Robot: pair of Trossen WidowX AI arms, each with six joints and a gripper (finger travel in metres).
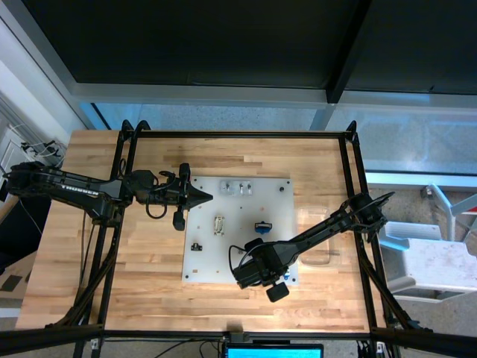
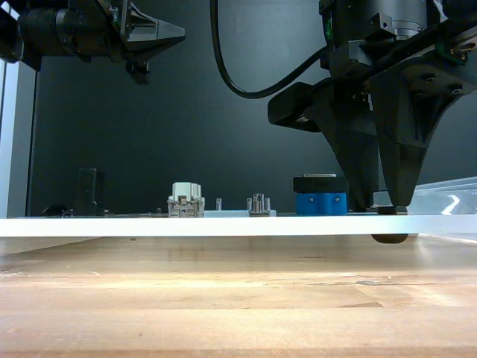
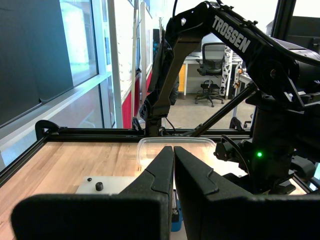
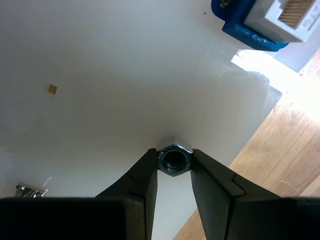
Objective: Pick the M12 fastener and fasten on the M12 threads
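The M12 nut, a small silver hexagon with a dark bore, sits clamped between the fingertips of my right gripper, just over the white board near its edge. In the high view the right gripper points down at the board's near right edge and hides both nut and stud. In the low view its fingertips reach almost to the board surface. Whether the nut is on its stud I cannot tell. My left gripper hovers shut and holding nothing over the board's far left side, high above it.
A blue-and-black block stands just left of the right fingertips. The clear tray lies right of the board. Small connectors and a silver post stand mid-board. A black frame runs around the table.
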